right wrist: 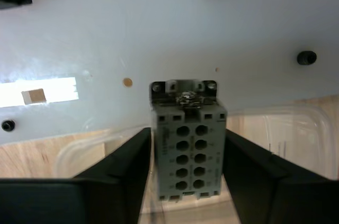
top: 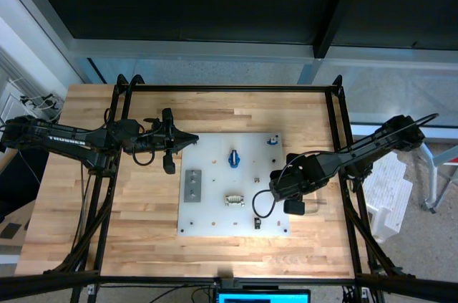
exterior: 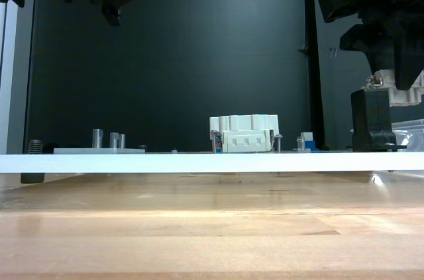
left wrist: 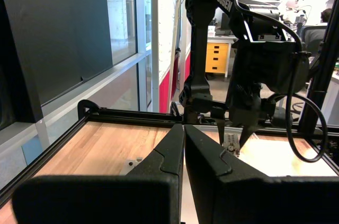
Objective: Pick the HAN10E connector and install on the hub
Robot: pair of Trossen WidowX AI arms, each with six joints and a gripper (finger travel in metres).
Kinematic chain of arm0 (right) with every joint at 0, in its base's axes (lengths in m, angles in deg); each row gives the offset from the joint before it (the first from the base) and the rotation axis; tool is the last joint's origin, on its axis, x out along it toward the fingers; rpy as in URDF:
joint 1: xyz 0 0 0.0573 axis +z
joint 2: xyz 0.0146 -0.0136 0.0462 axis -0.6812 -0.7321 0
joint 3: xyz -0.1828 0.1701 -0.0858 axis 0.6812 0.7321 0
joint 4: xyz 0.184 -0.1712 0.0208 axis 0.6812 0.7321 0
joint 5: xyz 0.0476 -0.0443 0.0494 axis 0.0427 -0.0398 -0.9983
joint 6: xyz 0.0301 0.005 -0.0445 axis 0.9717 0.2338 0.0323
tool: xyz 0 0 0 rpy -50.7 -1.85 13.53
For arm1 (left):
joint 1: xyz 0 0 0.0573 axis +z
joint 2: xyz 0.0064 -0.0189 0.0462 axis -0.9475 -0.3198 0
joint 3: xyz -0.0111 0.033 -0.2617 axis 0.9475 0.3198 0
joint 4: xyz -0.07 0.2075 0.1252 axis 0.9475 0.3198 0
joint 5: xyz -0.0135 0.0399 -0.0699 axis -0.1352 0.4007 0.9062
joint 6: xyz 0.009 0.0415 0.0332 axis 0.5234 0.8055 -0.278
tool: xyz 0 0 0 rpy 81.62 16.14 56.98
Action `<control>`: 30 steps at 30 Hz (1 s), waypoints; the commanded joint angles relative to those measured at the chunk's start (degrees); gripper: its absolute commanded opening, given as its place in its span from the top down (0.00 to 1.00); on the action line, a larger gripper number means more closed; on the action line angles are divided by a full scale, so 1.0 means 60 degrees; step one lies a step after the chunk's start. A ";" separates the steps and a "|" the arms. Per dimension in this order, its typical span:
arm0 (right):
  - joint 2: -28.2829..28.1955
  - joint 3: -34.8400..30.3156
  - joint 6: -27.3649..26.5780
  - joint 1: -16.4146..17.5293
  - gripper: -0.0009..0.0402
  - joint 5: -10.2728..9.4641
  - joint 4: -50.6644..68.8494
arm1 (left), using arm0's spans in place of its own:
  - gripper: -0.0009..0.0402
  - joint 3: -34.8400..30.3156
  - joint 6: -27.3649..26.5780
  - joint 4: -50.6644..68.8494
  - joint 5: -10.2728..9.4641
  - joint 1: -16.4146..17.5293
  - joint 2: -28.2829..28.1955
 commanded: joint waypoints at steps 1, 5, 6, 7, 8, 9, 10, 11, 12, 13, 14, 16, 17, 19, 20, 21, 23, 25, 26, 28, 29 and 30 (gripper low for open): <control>-0.0357 -0.0353 0.0011 -0.0025 0.37 -0.0047 0.0018 | 0.98 0.0000 0.0000 -0.0004 0.0000 0.0004 -0.0004; -0.0933 -0.0987 0.0000 -0.0157 0.22 -0.0036 0.0055 | 0.98 0.0000 0.0000 0.0000 0.0000 0.0004 -0.0004; -0.1086 -0.1180 -0.0025 -0.0197 0.19 0.0022 0.0102 | 0.98 0.0000 0.0000 -0.0004 0.0000 0.0004 -0.0004; -0.1246 -0.1366 -0.0029 -0.0237 0.17 0.0069 0.0135 | 0.98 0.0000 0.0000 -0.0004 0.0000 0.0004 -0.0004; -0.1417 -0.1541 -0.0044 -0.0273 0.16 0.0113 0.0135 | 0.98 0.0000 0.0000 0.0000 0.0000 0.0004 -0.0004; -0.1592 -0.1716 -0.0102 -0.0313 0.15 0.0164 0.0146 | 0.98 0.0000 0.0000 0.0000 0.0000 0.0004 -0.0004; -0.1752 -0.1894 -0.0117 -0.0335 0.15 0.0295 0.0164 | 0.98 0.0000 0.0000 0.0000 0.0000 0.0004 -0.0004; -0.1909 -0.2073 -0.0117 -0.0357 0.15 0.0302 0.0175 | 0.98 0.0000 0.0000 -0.0004 -0.0004 0.0004 -0.0004; -0.2069 -0.2255 -0.0117 -0.0379 0.16 0.0299 0.0171 | 0.98 0.0000 0.0000 -0.0004 0.0000 0.0004 -0.0004; -0.2248 -0.2437 -0.0117 -0.0404 0.16 0.0299 0.0175 | 0.98 0.0000 0.0000 0.0000 0.0000 0.0004 -0.0004; -0.2397 -0.2626 -0.0113 -0.0423 0.17 0.0299 0.0178 | 0.98 0.0000 0.0000 0.0000 0.0000 0.0004 -0.0004; -0.2703 -0.2998 -0.0106 -0.0455 0.18 0.0291 0.0171 | 0.98 0.0000 0.0000 0.0000 0.0000 0.0004 -0.0004; -0.2867 -0.3187 -0.0106 -0.0477 0.19 0.0295 0.0182 | 0.98 0.0000 0.0000 0.0000 0.0000 0.0004 -0.0004; -0.3151 -0.3544 -0.0106 -0.0514 0.20 0.0295 0.0186 | 0.98 0.0000 0.0000 0.0000 0.0000 0.0004 -0.0004; -0.3271 -0.3690 -0.0102 -0.0528 0.21 0.0291 0.0186 | 0.98 0.0000 0.0000 -0.0004 0.0000 0.0004 -0.0004; -0.3399 -0.3825 -0.0102 -0.0543 0.22 0.0291 0.0186 | 0.98 0.0000 0.0000 0.0000 0.0000 0.0004 -0.0004; -0.3654 -0.4073 -0.0102 -0.0561 0.23 0.0288 0.0189 | 0.98 0.0000 0.0000 0.0000 0.0000 0.0004 -0.0004; -0.3821 -0.4277 -0.0102 -0.0561 0.23 0.0291 0.0178 | 0.98 0.0000 0.0000 -0.0004 0.0000 0.0004 -0.0004; -0.3909 -0.4346 -0.0102 -0.0565 0.23 0.0291 0.0168 | 0.98 0.0000 0.0000 -0.0004 0.0000 0.0004 -0.0004; -0.3985 -0.4484 -0.0102 -0.0572 0.23 0.0291 0.0164 | 0.98 0.0000 0.0000 0.0000 0.0000 0.0004 -0.0004; -0.4073 -0.4557 -0.0102 -0.0590 0.23 0.0291 0.0149 | 0.98 0.0000 0.0000 0.0000 0.0000 0.0004 -0.0004; -0.4113 -0.4641 -0.0106 -0.0605 0.23 0.0295 0.0171 | 0.98 0.0000 0.0000 0.0000 0.0000 0.0004 -0.0004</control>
